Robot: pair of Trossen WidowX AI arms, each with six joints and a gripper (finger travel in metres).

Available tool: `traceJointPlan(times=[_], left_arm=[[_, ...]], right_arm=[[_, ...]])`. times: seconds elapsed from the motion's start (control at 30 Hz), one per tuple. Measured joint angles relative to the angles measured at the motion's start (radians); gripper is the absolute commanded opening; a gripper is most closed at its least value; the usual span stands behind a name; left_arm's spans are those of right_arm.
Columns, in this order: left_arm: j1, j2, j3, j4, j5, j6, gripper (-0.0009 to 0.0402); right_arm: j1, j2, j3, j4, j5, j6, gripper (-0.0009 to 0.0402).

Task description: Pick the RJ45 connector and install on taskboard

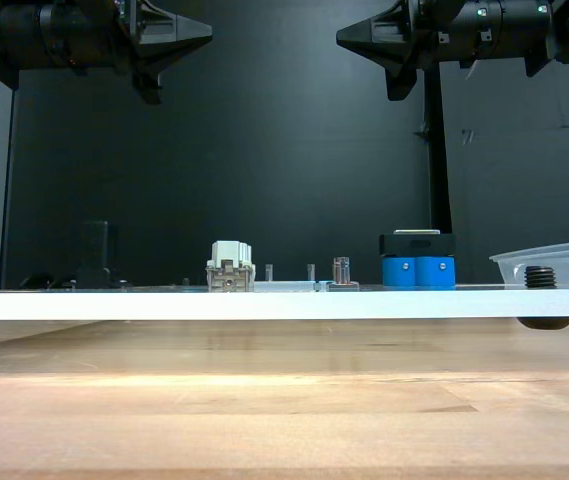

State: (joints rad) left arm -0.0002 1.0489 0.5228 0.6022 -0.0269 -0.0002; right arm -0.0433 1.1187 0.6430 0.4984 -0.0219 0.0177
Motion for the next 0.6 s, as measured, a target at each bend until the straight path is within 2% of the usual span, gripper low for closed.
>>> traceJointPlan(times=[0.6], left_arm=[[0.0,0.0,0.0,0.0,0.0,0.0,0.0]], right_arm=[[0.0,0.0,0.0,-0.04,0.0,0.0,0.0]])
